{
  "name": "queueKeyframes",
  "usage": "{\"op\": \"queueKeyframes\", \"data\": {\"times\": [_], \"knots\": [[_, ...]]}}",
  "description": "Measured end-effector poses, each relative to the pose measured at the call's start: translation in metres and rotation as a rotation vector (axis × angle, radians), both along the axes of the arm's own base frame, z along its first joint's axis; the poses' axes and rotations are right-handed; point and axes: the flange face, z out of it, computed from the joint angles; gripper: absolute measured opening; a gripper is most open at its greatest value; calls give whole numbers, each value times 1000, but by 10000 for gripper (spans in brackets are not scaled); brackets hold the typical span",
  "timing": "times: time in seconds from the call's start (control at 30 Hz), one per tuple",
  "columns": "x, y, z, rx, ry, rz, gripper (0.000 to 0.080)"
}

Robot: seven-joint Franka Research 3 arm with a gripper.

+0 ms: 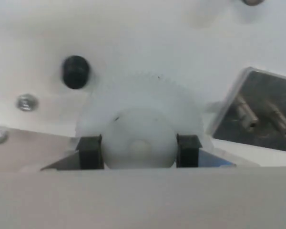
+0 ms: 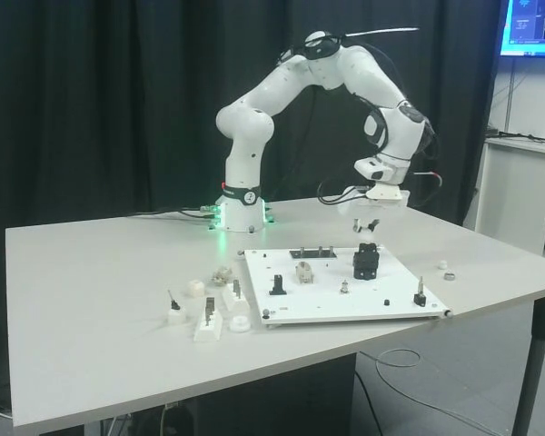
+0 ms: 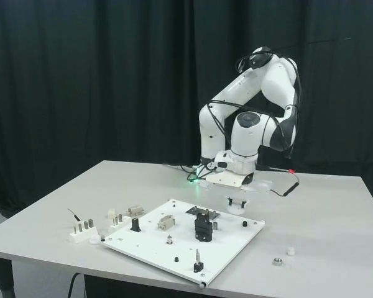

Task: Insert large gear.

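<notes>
Wrist view: two black fingers (image 1: 91, 151) squeezing the hub of the large gear (image 1: 139, 125), one on each side, holding it tight. Hanging above the white board (image 1: 143, 43), near a black knob (image 1: 76, 72) and a grey plate (image 1: 262, 114) carrying two pegs (image 1: 246, 116). Probably needing to line the gear's middle hole right over a peg, keeping it flat, then going down slowly.

First room view: bending high over the surface (image 2: 91, 272), with the gripper (image 2: 367, 223) pointing down, hovering above the board's far side.

Second room view: elbow folding up, wrist reaching low, gear hanging just above the board's back edge, not touching yet.
</notes>
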Motion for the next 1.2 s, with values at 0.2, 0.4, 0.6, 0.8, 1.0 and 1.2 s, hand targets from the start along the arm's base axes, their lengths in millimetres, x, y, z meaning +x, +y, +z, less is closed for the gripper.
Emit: {"op": "queueKeyframes", "data": {"times": [0.2, 0.4, 0.6, 0.8, 1.0, 1.2], "knots": [[-8, -21, 0, 18, 6, 27, 332], [-17, -41, 1, 32, 14, 52, 332], [-26, -57, 4, 38, 17, 81, 332], [-35, -72, 7, 35, 18, 102, 332], [-42, -86, 9, 34, 13, 124, 332], [-49, -99, 8, 45, 14, 151, 332]]}}
